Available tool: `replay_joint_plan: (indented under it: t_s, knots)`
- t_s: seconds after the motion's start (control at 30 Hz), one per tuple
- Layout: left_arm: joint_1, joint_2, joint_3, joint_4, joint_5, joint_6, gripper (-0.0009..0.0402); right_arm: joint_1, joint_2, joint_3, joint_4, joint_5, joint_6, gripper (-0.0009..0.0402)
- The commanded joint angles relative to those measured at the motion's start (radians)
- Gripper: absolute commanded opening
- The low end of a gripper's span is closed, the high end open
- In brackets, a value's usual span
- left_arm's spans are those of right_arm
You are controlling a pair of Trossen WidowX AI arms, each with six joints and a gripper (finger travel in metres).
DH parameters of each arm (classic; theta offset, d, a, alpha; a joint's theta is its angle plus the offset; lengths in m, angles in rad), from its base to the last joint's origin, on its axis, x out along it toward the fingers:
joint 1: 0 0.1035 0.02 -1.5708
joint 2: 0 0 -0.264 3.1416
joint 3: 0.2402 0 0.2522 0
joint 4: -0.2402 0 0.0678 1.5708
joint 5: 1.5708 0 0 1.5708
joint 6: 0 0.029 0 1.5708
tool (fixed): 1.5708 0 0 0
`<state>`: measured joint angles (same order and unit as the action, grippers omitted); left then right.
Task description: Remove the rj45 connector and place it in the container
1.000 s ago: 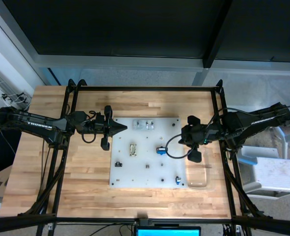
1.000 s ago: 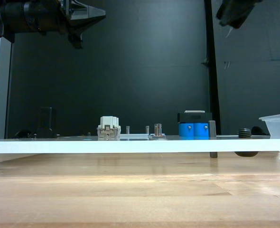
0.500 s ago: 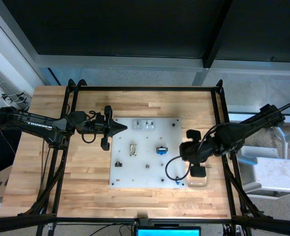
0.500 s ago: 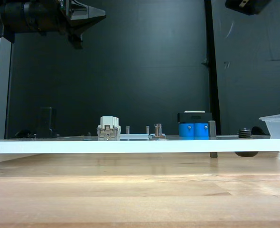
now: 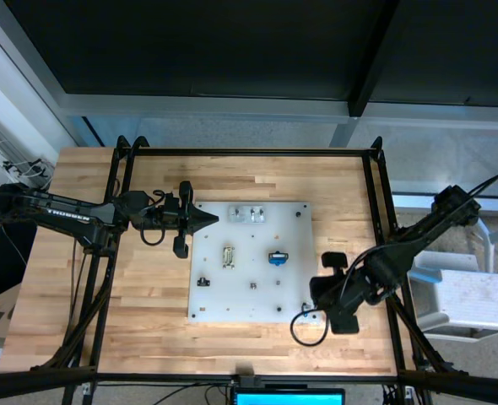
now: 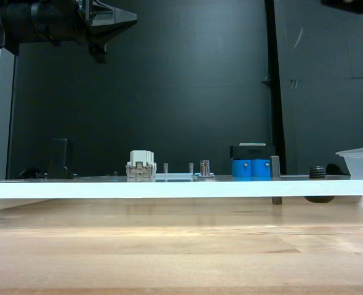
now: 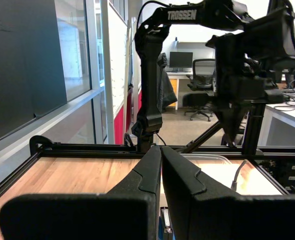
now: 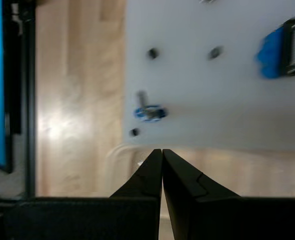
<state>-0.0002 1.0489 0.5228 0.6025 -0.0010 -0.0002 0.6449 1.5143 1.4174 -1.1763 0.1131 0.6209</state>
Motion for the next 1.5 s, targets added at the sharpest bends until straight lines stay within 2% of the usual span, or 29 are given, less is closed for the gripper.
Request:
replay_joint_plan:
  t_s: [0.03,0.2,0.33,0.67,0.87,1.03,1.1,1.5]
  knots:
    - [0.0,0.0,0.0,0.0,0.0,0.0,0.0001,0.006,0.02,-0.002,0.006,-0.002,0.056,0.0]
    - [0.0,0.0,0.0,0.0,0.0,0.0,0.0001,0.008,0.046,-0.002,0.008,0.005,0.007,0.0]
    - [0.0,0.0,0.0,0.0,0.0,0.0,0.0001,0.01,0.066,-0.002,0.013,0.053,0.006,0.001]
    - [0.0,0.0,0.0,0.0,0.0,0.0,0.0001,0.014,0.112,-0.005,0.043,0.057,-0.002,0.0134]
    - [0.0,0.0,0.0,0.0,0.0,0.0,0.0001,0.014,0.132,-0.024,0.072,0.056,-0.001,0.0178]
    - [0.0,0.0,0.0,0.0,0.0,0.0,0.0001,0.016,0.142,-0.069,0.125,0.063,-0.008,0.0187]
    - [0.0,0.0,0.0,0.0,0.0,0.0,0.0001,0.017,0.149,-0.075,0.139,0.079,-0.021,0.0185]
    - [0.0,0.0,0.0,0.0,0.0,0.0,0.0001,0.018,0.174,-0.148,0.236,0.079,-0.027,0.0184]
